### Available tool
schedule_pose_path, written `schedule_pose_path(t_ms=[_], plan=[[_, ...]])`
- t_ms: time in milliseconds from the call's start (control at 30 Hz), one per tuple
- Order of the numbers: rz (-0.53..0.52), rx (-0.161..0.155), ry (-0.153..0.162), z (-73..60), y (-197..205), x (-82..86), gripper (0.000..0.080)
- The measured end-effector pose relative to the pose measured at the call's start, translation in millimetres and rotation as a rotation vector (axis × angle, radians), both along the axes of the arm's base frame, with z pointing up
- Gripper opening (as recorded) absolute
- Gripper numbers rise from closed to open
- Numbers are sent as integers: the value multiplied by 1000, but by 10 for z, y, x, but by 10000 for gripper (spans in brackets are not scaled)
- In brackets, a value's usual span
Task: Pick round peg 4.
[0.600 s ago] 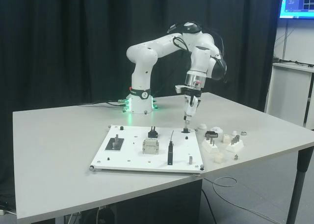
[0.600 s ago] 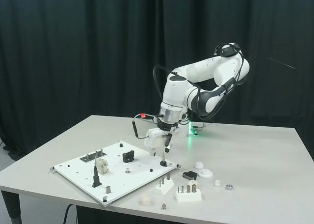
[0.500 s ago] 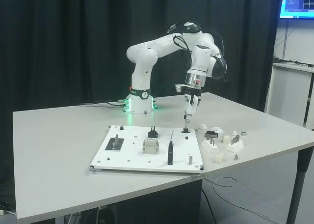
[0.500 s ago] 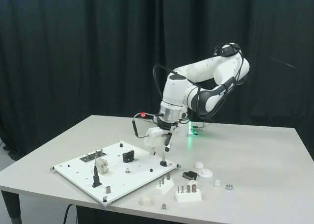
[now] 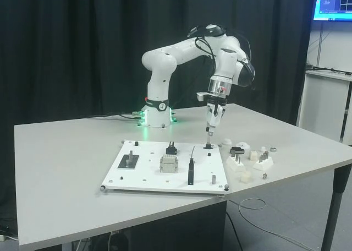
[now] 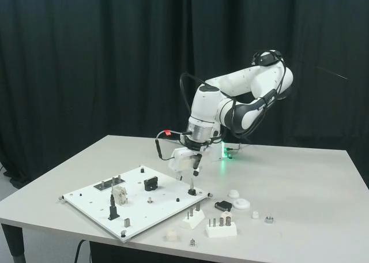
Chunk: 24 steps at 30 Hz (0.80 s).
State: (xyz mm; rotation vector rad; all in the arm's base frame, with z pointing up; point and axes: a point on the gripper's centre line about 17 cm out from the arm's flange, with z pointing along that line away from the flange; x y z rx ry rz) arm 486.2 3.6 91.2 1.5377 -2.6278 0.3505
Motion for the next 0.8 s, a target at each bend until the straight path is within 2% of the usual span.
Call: schedule_pose_path(t_ms=[433,800], plan=[[25,-25,22,27,-68,-30,800],[58,-61,31,122,-199,-6,800]])
